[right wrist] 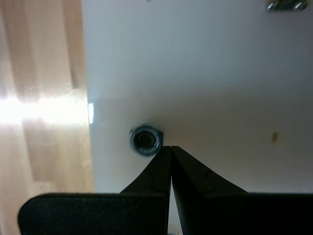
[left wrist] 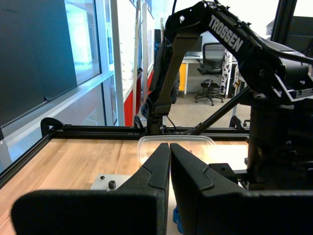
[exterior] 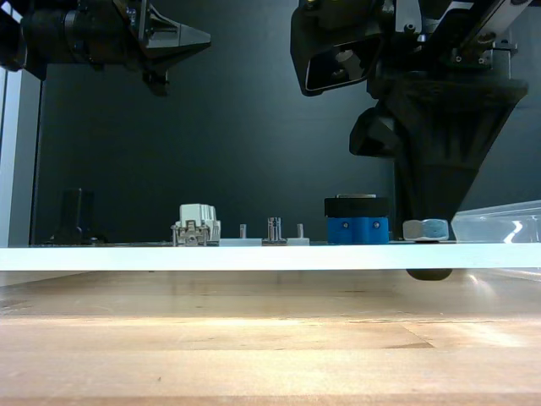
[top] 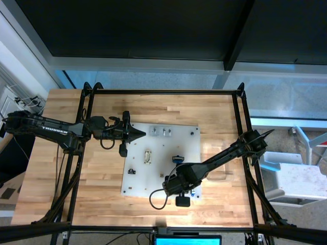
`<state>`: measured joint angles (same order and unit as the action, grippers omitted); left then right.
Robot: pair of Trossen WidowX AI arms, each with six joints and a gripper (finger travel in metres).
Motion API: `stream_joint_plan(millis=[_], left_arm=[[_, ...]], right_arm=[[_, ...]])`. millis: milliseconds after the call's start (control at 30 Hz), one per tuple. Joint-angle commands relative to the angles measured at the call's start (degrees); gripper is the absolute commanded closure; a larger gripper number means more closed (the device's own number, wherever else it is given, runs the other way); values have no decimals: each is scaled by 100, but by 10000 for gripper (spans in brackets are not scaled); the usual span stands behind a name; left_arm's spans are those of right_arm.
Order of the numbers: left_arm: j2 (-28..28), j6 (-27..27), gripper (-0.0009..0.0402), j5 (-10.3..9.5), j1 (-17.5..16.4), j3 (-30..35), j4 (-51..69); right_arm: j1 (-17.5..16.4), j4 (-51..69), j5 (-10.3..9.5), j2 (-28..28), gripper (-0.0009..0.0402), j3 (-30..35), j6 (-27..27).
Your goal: Pick the M12 fastener and fasten on the M12 threads
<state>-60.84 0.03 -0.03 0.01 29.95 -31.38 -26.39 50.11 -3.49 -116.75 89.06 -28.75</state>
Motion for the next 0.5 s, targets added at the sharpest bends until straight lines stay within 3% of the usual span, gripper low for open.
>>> stream_joint_plan(millis=[33, 100, 233, 500], left_arm=[[-2, 0, 393, 0, 0, 0, 0], [-2, 0, 393, 0, -2, 0, 0], [-2, 0, 393, 0, 0, 0, 0], [-2, 0, 393, 0, 0, 0, 0]], right_arm=[[-13, -42, -1014, 24, 393, 0, 317], [-26, -24, -1244, 46, 393, 0, 400], [-24, -20, -1217, 94, 393, 0, 391], [-26, 50, -535, 168, 393, 2, 197]])
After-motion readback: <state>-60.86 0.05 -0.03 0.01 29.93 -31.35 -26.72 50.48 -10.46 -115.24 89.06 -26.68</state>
